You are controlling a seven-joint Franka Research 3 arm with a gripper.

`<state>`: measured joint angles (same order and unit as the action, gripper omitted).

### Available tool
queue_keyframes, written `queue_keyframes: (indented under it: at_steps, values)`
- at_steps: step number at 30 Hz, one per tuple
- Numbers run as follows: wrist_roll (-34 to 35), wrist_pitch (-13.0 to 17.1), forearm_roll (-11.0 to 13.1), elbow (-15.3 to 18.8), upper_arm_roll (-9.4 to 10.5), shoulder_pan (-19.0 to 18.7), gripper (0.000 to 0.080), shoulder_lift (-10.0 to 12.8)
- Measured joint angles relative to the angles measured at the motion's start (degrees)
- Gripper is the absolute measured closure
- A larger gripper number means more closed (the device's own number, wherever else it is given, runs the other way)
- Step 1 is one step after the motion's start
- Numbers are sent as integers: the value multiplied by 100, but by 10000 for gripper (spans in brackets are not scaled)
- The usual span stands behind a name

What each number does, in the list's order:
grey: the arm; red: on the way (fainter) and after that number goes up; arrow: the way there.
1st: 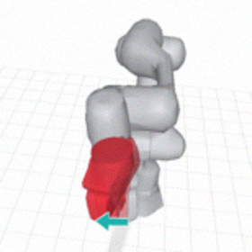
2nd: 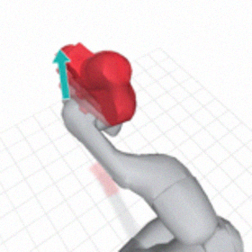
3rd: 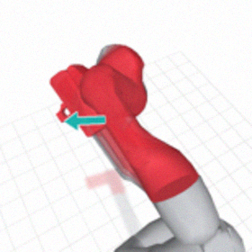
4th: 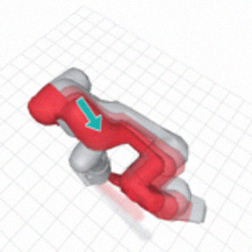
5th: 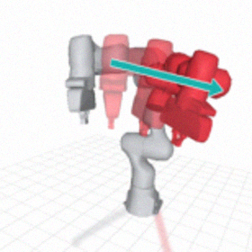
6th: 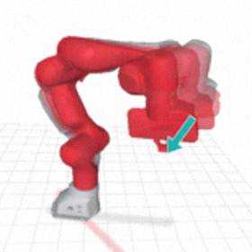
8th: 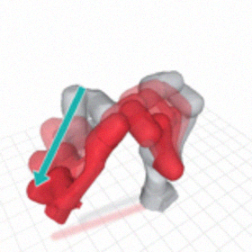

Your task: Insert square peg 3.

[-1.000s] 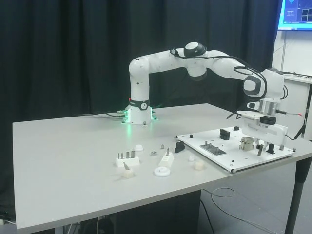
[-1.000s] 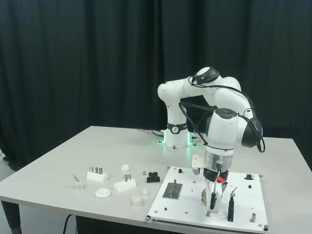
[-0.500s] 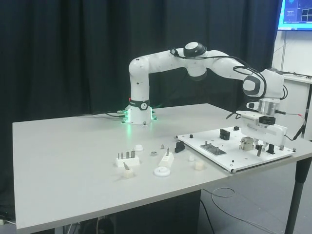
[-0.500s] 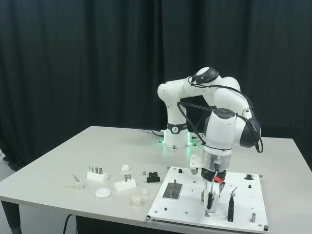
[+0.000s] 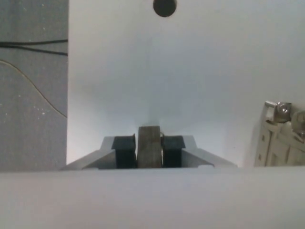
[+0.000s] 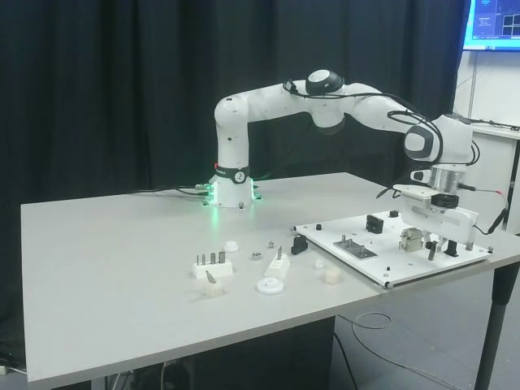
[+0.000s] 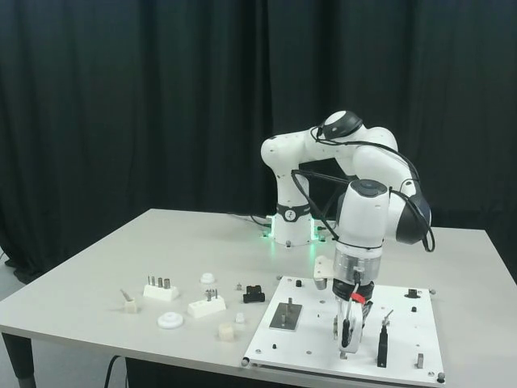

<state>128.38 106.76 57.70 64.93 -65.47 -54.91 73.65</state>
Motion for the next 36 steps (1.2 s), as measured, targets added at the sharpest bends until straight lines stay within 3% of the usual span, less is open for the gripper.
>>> queue_keyframes:
  at_steps: [36]
  values:
    - [0,-189,487,-52,93,236,687,-79]
